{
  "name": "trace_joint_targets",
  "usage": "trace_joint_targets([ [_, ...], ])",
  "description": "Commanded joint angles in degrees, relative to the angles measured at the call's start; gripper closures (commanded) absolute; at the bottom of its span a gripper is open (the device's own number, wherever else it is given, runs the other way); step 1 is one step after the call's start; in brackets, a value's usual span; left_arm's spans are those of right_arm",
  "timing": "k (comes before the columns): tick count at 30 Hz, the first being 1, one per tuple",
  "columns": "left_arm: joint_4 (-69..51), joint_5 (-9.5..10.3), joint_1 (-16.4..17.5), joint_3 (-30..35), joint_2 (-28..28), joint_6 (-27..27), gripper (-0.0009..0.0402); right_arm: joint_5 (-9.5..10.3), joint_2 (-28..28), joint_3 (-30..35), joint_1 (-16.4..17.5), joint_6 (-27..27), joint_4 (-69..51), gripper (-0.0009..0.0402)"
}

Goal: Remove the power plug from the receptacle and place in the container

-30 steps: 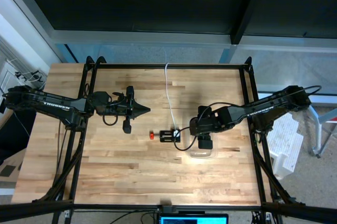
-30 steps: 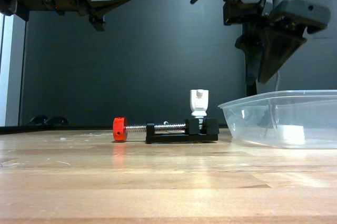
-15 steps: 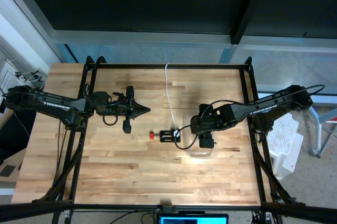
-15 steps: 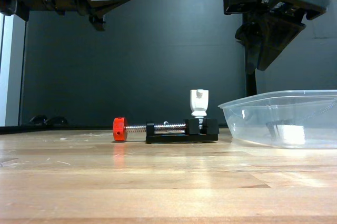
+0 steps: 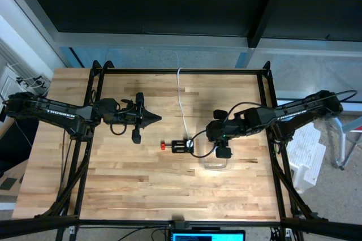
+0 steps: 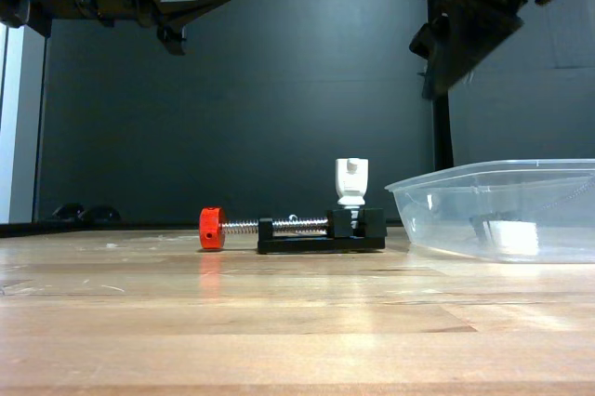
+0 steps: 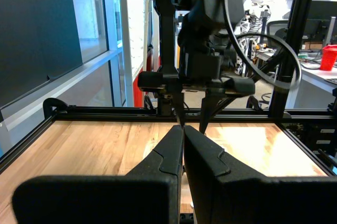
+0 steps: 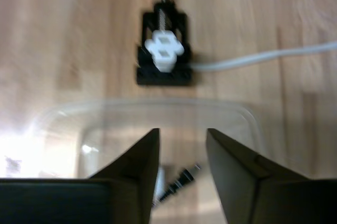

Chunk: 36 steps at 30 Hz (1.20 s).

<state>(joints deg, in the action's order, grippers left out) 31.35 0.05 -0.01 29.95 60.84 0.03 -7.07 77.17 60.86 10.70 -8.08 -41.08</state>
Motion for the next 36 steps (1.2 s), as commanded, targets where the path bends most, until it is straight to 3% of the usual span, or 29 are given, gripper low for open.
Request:
trace_joint_targets([
  [1,0.02,-0.02,0.02,0.0,0.02,-0.02,0.0393,2.14,-3.02,-1.92,-1.77,1.51,4.81,0.0354],
  [4,0.0,-0.02,0.02,0.0,0.02,-0.02,0.0393,2.67,-5.68,-3.48,-3.52,4.02,8.94,0.0397],
  [8,0.02,-0.02,0.02,0.0,0.02,-0.02,0.0393,2.97,-8.76,-6.27,-6.19,5.73,14.82,0.0388],
  [14,0.02,-0.02,0.0,0.0,0.02,-0.02,0.0393,10.36,-11.17,-10.82,-10.38,7.45,26.1,0.0394],
  [20,0.02,-0.02,0.0,0.0,0.02,-0.02,0.0393,10.03,-13.03,-14.97,-10.95,8.15,38.12,0.0393],
  [24,0.0,-0.02,0.02,0.0,0.02,-0.02,0.0393,8.04,-14.21,-17.99,-10.97,8.59,45.79,0.0393],
  [30,0.0,-0.02,0.02,0.0,0.02,-0.02,0.0393,7.04,-15.21,-22.99,-10.93,8.72,57.83,0.0393],
  [36,0.02,-0.02,0.02,0.0,0.02,-0.02,0.0393,7.3,-16.13,-26.67,-10.93,8.59,64.52,0.0393],
])
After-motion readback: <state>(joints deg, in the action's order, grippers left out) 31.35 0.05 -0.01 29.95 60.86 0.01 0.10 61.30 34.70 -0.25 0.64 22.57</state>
